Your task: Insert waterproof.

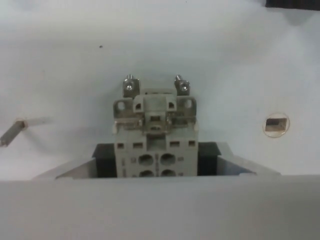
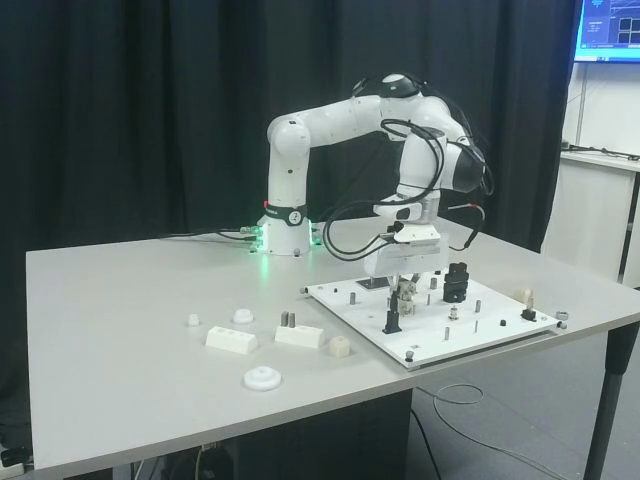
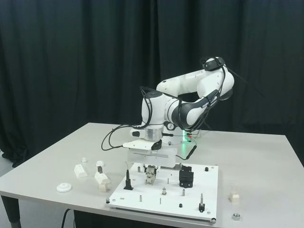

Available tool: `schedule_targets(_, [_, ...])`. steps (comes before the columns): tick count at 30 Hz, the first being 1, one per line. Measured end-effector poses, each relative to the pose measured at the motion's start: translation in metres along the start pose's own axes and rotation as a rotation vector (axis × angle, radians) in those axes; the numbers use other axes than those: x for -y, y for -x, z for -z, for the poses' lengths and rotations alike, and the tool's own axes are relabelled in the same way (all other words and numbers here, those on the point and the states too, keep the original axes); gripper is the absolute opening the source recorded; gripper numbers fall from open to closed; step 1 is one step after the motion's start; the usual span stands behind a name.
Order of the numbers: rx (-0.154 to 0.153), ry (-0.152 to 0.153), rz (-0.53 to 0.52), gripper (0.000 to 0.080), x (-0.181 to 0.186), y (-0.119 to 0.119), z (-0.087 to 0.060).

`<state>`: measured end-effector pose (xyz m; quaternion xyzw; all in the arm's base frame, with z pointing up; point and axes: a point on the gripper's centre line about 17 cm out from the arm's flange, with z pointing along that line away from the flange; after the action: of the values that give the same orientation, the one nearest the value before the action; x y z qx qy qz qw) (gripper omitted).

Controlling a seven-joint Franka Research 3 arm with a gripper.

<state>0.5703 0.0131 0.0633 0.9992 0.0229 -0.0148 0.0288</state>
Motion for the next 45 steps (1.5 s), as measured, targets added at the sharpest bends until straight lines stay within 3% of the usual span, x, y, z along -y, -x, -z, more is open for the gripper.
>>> schedule_targets(16, [-0.017, -0.028, -0.026, 0.0318, 0.0, 0.0003, 0.0001])
schedule_targets(45, [-0.013, -0.026, 0.085, 0.0318, -0.0001, 0.0004, 0.0002])
